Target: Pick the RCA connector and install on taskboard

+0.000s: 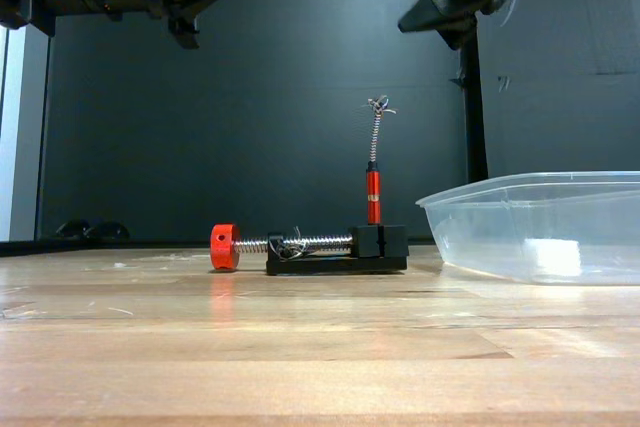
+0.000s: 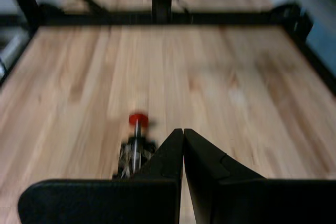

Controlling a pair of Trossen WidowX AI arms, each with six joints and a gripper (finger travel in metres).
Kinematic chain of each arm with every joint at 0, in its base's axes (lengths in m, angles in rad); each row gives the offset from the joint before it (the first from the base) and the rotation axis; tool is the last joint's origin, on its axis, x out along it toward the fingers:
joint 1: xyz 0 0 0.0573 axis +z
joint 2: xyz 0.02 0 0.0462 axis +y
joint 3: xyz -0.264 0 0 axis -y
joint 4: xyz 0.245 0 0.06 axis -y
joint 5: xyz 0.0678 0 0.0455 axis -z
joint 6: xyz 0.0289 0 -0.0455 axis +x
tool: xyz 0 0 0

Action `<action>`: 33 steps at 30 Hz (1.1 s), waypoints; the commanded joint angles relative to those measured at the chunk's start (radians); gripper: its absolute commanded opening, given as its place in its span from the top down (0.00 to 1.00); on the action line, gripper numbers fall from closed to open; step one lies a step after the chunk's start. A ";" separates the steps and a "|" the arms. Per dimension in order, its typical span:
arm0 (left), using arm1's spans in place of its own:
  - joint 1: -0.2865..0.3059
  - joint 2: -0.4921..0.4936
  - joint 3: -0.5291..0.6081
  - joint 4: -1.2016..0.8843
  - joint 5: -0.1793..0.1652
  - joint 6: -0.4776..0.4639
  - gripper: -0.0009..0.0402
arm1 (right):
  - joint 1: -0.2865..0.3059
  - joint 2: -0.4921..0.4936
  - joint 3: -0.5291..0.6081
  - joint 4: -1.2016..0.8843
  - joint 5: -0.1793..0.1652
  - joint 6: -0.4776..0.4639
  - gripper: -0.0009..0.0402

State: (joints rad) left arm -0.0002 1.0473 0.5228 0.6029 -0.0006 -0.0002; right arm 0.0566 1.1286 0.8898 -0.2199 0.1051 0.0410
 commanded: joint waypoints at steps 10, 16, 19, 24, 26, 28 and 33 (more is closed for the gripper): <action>0.000 0.000 0.000 0.000 0.000 0.000 0.98 | -0.074 -0.096 -0.215 0.462 -0.057 -0.024 0.98; 0.000 0.000 0.000 0.000 0.000 0.000 0.98 | -0.077 -0.128 -0.287 0.605 -0.070 -0.023 0.98; 0.000 0.000 0.000 0.000 0.000 0.000 0.98 | -0.079 -0.142 -0.292 0.607 -0.085 -0.023 0.98; 0.000 0.000 0.000 0.000 0.000 0.000 0.98 | -0.079 -0.164 -0.292 0.606 -0.126 -0.018 0.98; 0.000 0.000 0.000 0.000 0.000 0.000 0.98 | -0.082 -0.165 -0.293 0.606 -0.127 -0.017 0.98; 0.000 0.000 0.000 0.000 0.000 0.000 0.98 | -0.087 -0.165 -0.294 0.604 -0.129 -0.016 0.98; 0.000 0.000 0.000 0.000 0.000 0.000 0.98 | -0.092 -0.165 -0.300 0.603 -0.129 -0.007 0.98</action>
